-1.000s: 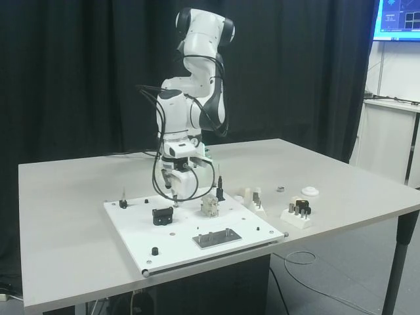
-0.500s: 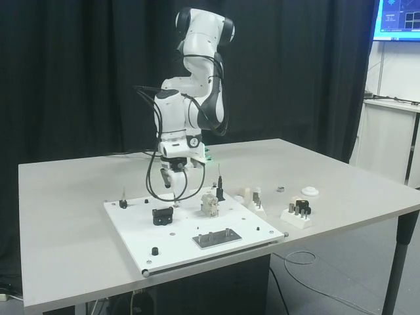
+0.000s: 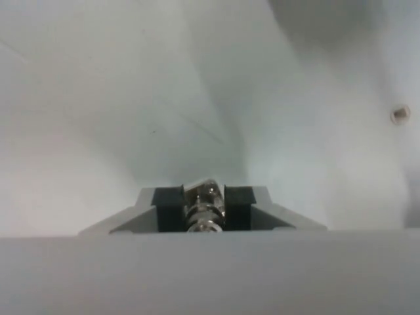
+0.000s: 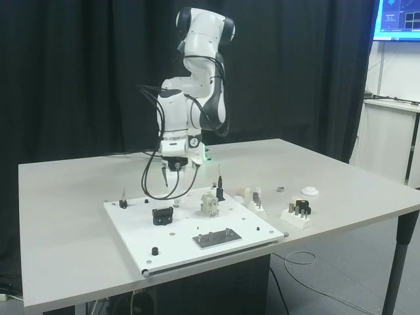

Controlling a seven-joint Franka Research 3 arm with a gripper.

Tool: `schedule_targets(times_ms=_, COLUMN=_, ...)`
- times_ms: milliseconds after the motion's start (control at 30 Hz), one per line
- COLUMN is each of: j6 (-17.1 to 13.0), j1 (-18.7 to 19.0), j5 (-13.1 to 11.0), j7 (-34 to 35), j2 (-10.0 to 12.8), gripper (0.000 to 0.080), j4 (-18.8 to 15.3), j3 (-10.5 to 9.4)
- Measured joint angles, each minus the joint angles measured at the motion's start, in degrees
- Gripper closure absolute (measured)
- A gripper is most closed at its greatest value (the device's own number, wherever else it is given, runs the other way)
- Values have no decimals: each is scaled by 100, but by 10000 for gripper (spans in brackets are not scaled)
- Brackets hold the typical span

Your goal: Insert BNC.

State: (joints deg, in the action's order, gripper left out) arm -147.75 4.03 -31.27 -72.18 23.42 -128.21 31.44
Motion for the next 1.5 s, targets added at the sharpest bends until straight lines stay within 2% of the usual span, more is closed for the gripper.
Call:
schedule_targets(times_ms=200, j6=-161, j1=46, j5=0, j7=520, j2=-23, gripper=677, j4=-75, j3=0)
schedule_targets(times_ms=600, j6=-184, j1=49, j5=0, j7=1580, j2=-22, gripper=678, j4=-75, j3=0)
schedule_targets(times_ms=1233, j6=-183, j1=47, j5=-38, j7=1978, j2=-9, gripper=678, j4=-55, j3=-6)
schedule_targets(times_ms=1500, j6=-197, j1=46, j5=-50, j7=3085, j2=-4, gripper=678, j4=-52, j3=0)
